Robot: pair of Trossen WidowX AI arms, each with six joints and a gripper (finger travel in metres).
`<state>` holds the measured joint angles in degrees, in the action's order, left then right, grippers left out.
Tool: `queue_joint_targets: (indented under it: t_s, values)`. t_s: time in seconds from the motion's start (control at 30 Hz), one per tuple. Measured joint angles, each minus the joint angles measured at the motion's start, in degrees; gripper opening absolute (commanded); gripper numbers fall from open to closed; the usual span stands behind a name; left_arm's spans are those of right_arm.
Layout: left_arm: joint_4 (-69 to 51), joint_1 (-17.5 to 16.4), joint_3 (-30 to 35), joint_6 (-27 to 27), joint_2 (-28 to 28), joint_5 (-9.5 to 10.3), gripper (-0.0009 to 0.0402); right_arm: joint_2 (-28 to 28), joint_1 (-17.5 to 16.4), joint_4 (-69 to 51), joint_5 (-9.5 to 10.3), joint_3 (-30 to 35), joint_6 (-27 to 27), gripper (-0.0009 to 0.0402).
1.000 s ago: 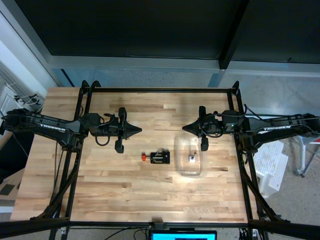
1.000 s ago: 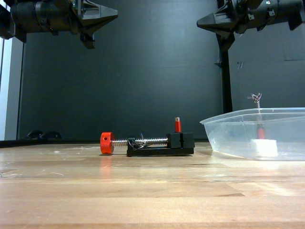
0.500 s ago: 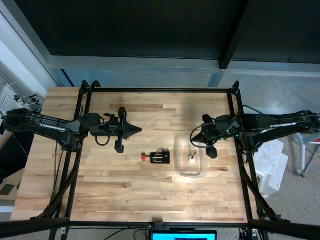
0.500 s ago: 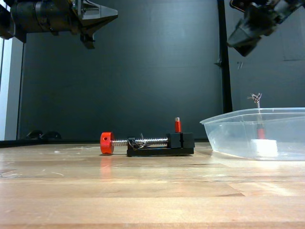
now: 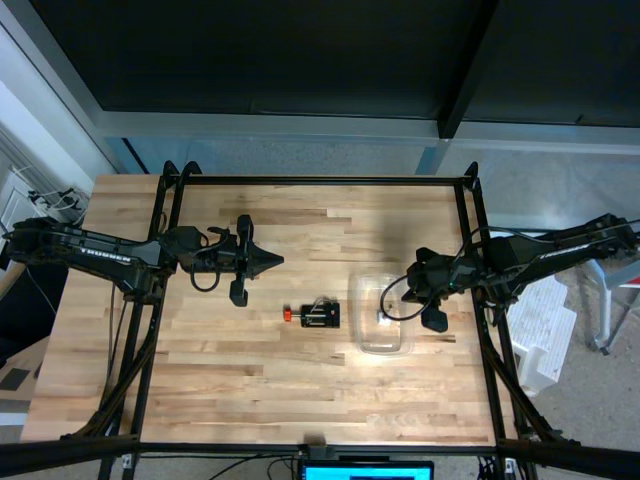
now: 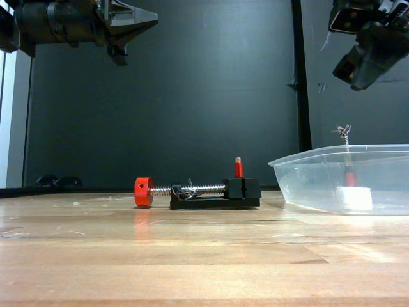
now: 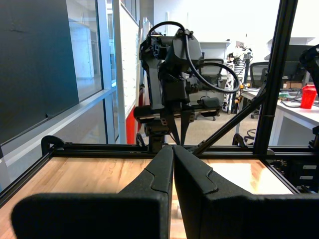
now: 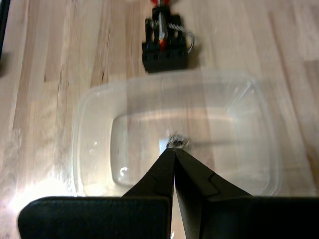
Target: Pick the RCA connector and install on taskboard
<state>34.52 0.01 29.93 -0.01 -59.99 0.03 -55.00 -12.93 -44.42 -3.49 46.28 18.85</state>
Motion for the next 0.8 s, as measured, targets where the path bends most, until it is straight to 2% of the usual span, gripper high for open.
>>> queue_joint_targets:
  t_s: [0.37,0.6,0.8]
  values:
    - [0.0,0.0,0.0,0.0,0.0,0.02,0.0,-6.56,-1.27,-1.44,-0.11,0.0,0.46,0.0009]
    - [0.02,0.0,0.0,0.0,0.0,0.02,0.0,-9.81,-1.38,-1.36,-0.17,0.0,0.44,0.008]
    - [0.0,0.0,0.02,0.0,0.0,0.02,0.0,-12.41,-1.44,-0.61,-1.9,-0.02,0.42,0.0132]
